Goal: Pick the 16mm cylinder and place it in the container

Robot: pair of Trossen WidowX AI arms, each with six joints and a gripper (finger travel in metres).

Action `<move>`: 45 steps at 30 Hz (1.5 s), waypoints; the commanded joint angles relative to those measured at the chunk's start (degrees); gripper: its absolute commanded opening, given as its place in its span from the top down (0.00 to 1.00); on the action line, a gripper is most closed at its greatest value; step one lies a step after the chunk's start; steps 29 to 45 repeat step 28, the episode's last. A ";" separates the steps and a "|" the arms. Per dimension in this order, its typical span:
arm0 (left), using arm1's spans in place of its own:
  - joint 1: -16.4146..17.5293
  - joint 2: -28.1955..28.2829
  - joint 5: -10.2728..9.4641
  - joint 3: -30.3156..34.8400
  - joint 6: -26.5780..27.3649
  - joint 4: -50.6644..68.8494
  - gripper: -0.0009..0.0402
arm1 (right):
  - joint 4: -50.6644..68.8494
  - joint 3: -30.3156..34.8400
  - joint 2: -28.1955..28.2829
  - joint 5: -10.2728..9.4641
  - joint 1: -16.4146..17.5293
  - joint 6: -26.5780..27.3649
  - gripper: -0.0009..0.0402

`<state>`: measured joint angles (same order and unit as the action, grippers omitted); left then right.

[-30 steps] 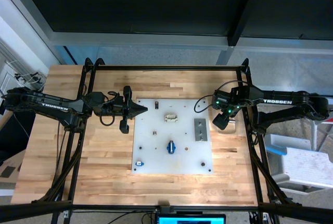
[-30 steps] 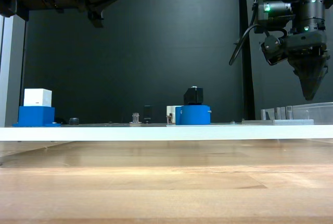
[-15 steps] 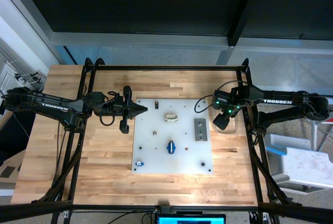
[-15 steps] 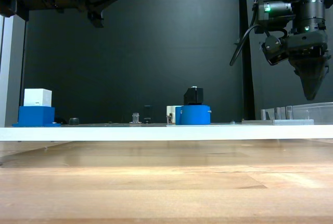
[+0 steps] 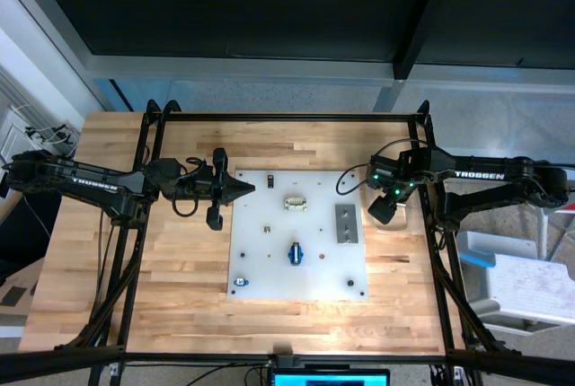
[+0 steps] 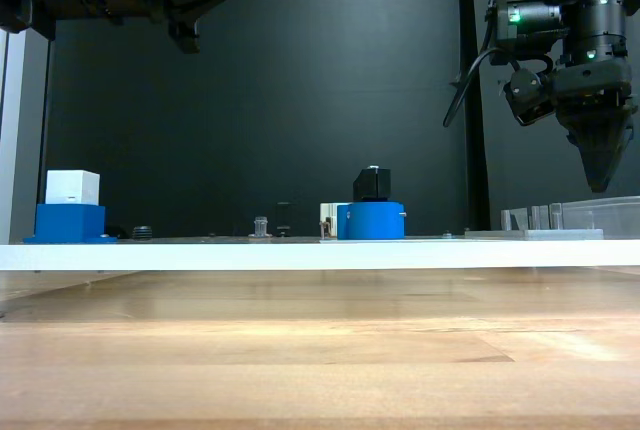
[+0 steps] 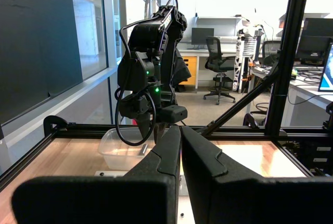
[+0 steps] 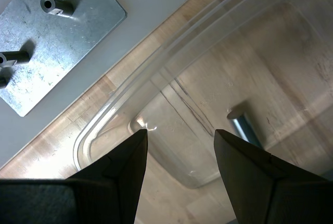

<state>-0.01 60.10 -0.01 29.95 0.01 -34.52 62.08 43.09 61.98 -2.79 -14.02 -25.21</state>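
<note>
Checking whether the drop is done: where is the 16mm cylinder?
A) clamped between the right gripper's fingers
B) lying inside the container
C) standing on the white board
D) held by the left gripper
B: the right wrist view shows the 16mm cylinder lying on the floor of the container, below the open fingers of the right gripper hanging over it; the left gripper is parked, shut, at the left edge of the white board.

The left arm point(image 5: 81, 179) and right arm point(image 5: 503, 172) are matte black, with white TROSSEN lettering point(image 5: 474, 174) and looped black cables point(image 6: 462, 90). The left gripper point(image 5: 250, 187) and right gripper point(image 6: 598, 182) have tapered black fingers.
</note>
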 commanded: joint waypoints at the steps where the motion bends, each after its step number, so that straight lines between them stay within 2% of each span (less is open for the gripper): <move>1: 0.00 0.00 0.00 0.00 0.00 -0.02 0.98 | -0.04 0.02 0.00 0.00 0.02 -0.02 0.55; 45: 0.02 0.00 0.00 0.00 0.00 -0.02 0.98 | -0.07 0.02 0.00 0.00 0.02 -0.07 0.55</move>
